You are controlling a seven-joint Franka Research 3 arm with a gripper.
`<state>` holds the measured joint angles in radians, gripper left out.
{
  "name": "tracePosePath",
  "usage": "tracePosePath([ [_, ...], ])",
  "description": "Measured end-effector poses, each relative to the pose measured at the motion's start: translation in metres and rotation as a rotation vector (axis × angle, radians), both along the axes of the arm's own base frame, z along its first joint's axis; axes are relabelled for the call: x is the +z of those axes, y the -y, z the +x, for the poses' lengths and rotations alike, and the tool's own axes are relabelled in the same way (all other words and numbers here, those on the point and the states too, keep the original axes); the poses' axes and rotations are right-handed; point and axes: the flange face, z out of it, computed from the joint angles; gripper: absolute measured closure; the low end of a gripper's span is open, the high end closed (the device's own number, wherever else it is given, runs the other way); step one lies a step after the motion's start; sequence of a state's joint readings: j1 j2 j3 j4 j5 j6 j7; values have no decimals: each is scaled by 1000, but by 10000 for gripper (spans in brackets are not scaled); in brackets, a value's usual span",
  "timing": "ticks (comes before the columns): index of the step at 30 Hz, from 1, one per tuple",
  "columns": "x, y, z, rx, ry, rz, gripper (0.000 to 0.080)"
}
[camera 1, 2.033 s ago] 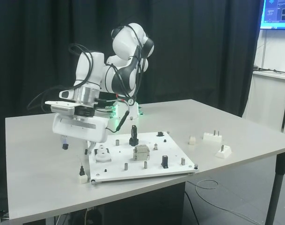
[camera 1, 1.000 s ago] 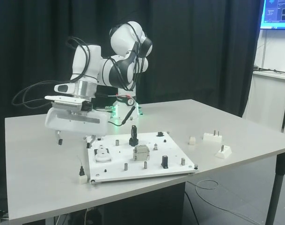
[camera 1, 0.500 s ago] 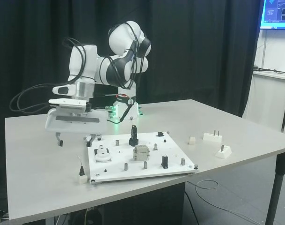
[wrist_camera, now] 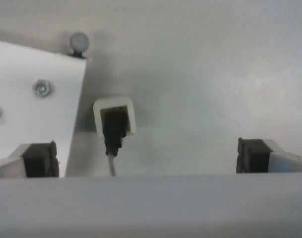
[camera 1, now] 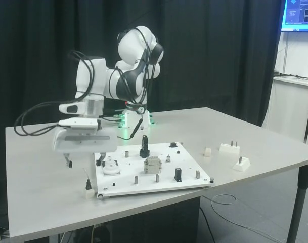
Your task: Pick USB.
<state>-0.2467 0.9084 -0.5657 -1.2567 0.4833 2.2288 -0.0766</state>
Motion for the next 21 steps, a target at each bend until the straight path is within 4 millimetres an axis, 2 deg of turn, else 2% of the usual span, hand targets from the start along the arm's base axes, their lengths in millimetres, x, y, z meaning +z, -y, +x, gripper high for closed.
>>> tracePosePath([
  [9, -27, -1, -2, 34, -41, 7, 3],
  [21, -46, -1, -4, 162, -83, -7, 3],
])
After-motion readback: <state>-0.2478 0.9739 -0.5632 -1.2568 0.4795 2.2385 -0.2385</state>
